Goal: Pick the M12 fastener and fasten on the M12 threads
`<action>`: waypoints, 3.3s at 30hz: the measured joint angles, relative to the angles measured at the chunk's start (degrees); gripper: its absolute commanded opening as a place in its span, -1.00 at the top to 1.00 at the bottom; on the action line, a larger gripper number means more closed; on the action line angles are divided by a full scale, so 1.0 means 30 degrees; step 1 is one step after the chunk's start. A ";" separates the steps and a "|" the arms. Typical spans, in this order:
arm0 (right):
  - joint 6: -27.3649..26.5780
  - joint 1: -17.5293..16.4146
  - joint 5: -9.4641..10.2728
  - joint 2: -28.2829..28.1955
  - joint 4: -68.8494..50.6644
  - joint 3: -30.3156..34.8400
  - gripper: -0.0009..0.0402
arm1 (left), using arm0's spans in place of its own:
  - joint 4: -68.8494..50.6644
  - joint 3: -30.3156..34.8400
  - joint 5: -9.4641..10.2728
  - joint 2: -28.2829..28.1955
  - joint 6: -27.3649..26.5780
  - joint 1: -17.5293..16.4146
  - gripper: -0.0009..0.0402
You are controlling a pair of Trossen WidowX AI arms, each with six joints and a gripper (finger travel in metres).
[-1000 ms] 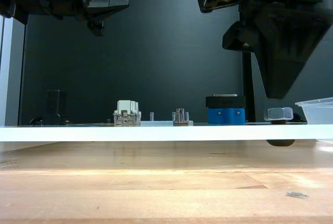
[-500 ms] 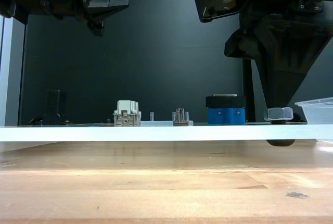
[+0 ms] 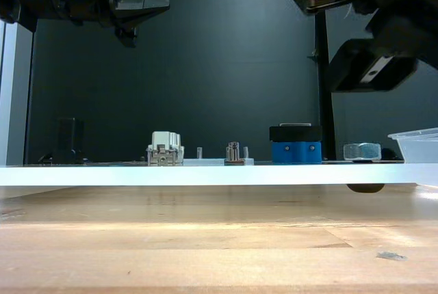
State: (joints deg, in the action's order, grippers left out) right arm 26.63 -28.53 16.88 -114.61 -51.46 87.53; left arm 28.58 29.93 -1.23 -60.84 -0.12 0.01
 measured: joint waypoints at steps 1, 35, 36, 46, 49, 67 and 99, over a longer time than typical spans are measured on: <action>-0.0007 0.0015 -0.0095 0.0007 -0.0036 0.0000 0.96 | 0.0000 0.0007 0.0000 0.0000 0.0000 0.0000 0.96; 0.0503 -0.0168 -0.8000 -0.0393 -0.0568 0.0685 0.96 | -0.0007 0.0007 0.0000 0.0000 0.0007 0.0000 0.96; 0.0503 -0.0189 -0.7985 -0.0393 -0.0452 0.0634 0.96 | -0.0007 0.0000 0.0000 0.0000 0.0007 0.0000 0.96; 0.0503 -0.0255 -0.7592 -0.0415 -0.0036 0.0299 0.96 | -0.0007 0.0007 0.0000 0.0000 0.0007 0.0000 0.96; 0.0481 -0.0248 -0.6178 -0.0393 -0.0146 0.0262 0.96 | 0.0000 0.0000 0.0000 0.0000 0.0007 0.0000 0.96; -0.0714 -0.0248 -0.4306 0.0291 -0.0619 0.0393 0.96 | -0.0007 0.0007 0.0000 0.0000 0.0000 0.0000 0.96; -0.0321 -0.0350 -0.8051 -0.0073 0.1020 -0.0284 0.96 | 0.0000 0.0000 0.0000 0.0000 0.0007 0.0000 0.96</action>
State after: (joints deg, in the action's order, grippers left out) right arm 25.67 -29.58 -7.27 -114.83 -48.40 86.67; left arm 28.58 29.93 -1.23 -60.84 -0.10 0.01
